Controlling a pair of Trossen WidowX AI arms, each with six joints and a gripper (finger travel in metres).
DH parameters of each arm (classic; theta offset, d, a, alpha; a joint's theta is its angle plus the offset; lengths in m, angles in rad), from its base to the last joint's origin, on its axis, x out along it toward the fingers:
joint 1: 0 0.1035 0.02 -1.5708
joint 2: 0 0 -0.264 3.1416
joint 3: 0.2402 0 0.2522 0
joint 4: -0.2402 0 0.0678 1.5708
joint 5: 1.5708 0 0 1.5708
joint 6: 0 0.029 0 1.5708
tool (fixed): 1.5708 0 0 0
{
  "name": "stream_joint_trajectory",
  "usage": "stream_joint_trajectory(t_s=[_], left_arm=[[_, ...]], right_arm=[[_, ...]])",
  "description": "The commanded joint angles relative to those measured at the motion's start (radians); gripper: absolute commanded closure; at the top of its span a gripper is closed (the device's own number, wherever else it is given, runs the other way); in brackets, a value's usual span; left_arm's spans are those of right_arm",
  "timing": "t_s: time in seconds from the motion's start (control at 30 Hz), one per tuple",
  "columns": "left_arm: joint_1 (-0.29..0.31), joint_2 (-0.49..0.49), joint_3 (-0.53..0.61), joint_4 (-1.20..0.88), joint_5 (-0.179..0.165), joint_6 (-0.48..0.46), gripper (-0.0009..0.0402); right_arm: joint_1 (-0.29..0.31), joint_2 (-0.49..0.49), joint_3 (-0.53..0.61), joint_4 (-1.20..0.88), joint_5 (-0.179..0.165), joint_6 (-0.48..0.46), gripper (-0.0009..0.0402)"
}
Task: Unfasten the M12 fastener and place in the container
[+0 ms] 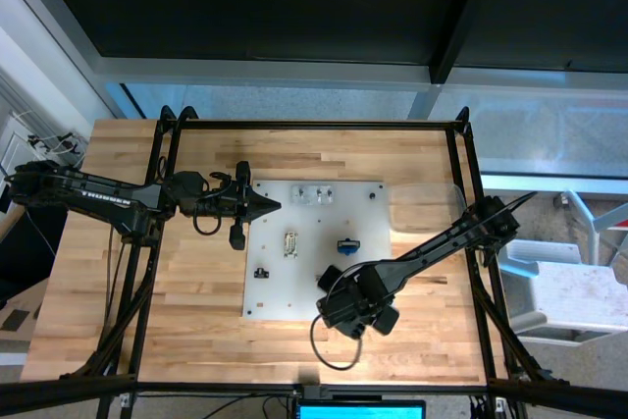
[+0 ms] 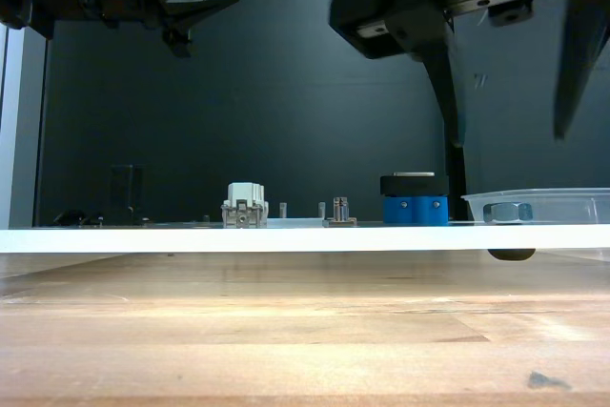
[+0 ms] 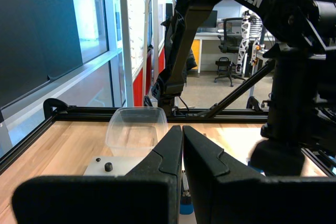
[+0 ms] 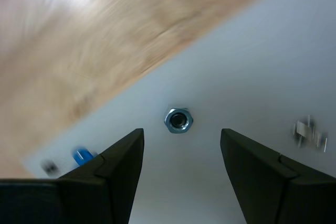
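Observation:
The silver M12 nut (image 4: 178, 120) sits on the white board (image 1: 304, 291), its hole filled dark, so it looks to be on its stud. In the low view the nut (image 2: 507, 212) stands just above board level, in front of the clear container (image 2: 572, 207). From above, the container (image 1: 429, 205) holds nothing I can see. My right gripper (image 4: 181, 131) hangs open straight over the nut, a finger on either side and apart from it; from above, the right gripper (image 1: 345, 293) hides the nut. My left gripper (image 1: 275, 206) hovers shut and empty over the board's far left edge.
A blue-and-black part (image 1: 347, 244) and a beige connector (image 1: 290, 243) stand mid-board. A small black piece (image 1: 261, 271) lies near the board's left edge, and a black post (image 1: 372, 195) stands at its far right. Black frame rails (image 1: 314, 126) border the wooden table.

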Motion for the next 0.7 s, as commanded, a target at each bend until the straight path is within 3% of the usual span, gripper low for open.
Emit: stream_joint_trajectory(t_s=[0.03, 0.2, 0.33, 0.5, 0.6, 0.7], left_arm=[[0.000, 0.000, 0.000, 0.000, 0.000, 0.000, 0.0393], [0.000, 0.000, 0.000, 0.000, 0.000, 0.000, 0.0393], [0.000, 0.000, 0.000, 0.000, 0.000, 0.000, 0.0393], [0.000, 0.000, 0.000, 0.000, 0.000, 0.000, 0.0393], [0.000, 0.000, 0.000, 0.000, 0.000, 0.000, 0.0393], [0.000, 0.000, 0.000, 0.000, 0.000, 0.000, 0.0393]], right_arm=[[0.001, -0.011, 0.000, -0.005, -0.005, 0.300, 0.0228], [0.001, -0.015, 0.000, -0.013, -0.058, 0.564, 0.0308], [0.003, -0.015, -0.001, -0.010, -0.114, 0.661, 0.0399], [0.003, -0.015, -0.010, 0.014, -0.092, 0.813, 0.0392], [0.003, -0.015, -0.036, 0.052, -0.050, 0.885, 0.0394], [0.006, -0.015, -0.072, 0.101, -0.058, 0.897, 0.0394]])
